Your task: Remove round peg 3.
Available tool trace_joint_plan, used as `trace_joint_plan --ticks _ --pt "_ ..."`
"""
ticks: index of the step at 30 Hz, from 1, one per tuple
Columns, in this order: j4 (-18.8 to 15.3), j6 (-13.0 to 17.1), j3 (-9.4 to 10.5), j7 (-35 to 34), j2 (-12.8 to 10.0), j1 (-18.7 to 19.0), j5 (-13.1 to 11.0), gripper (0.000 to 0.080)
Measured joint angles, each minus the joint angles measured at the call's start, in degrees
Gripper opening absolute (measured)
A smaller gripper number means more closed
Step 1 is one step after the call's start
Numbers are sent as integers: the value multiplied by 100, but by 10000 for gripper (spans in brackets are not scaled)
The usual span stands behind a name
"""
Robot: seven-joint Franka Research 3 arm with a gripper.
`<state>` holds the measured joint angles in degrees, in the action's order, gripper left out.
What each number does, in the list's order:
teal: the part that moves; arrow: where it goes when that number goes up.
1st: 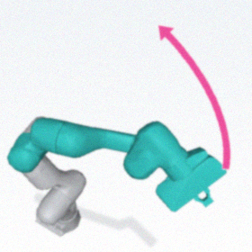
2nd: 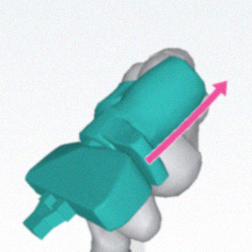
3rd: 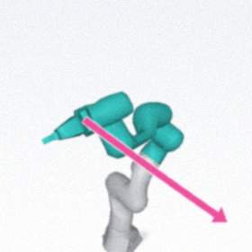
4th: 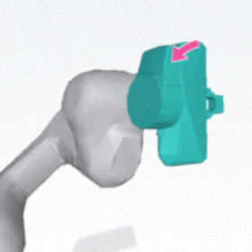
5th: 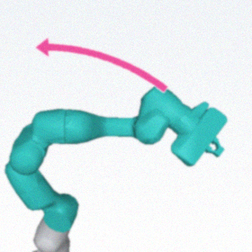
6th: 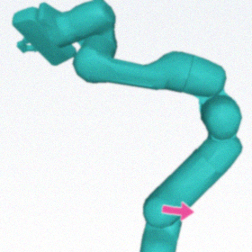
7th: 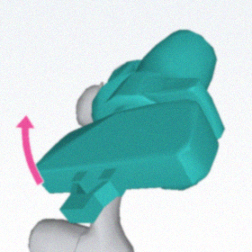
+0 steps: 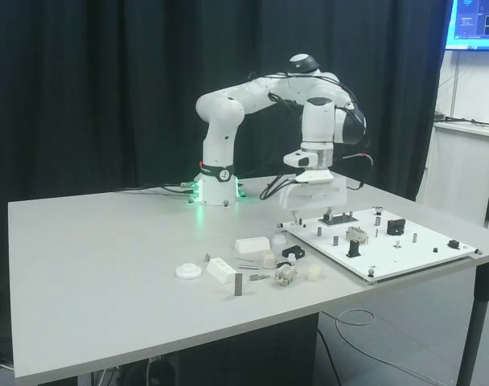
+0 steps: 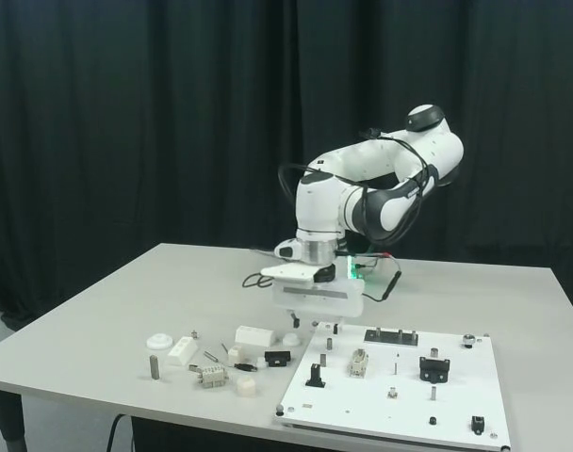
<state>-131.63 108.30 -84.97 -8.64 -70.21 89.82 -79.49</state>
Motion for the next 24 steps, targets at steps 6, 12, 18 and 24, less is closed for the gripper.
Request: trace_joint_plan --ticks 6,12,18,24 --pt "85 104 203 375 0 -5 -26 800" --pt "129 188 363 512 -1 14 -29 800" --pt "132 254 454 511 -1 58 -59 800" --pt "125 259 486 477 -1 79 -80 800"
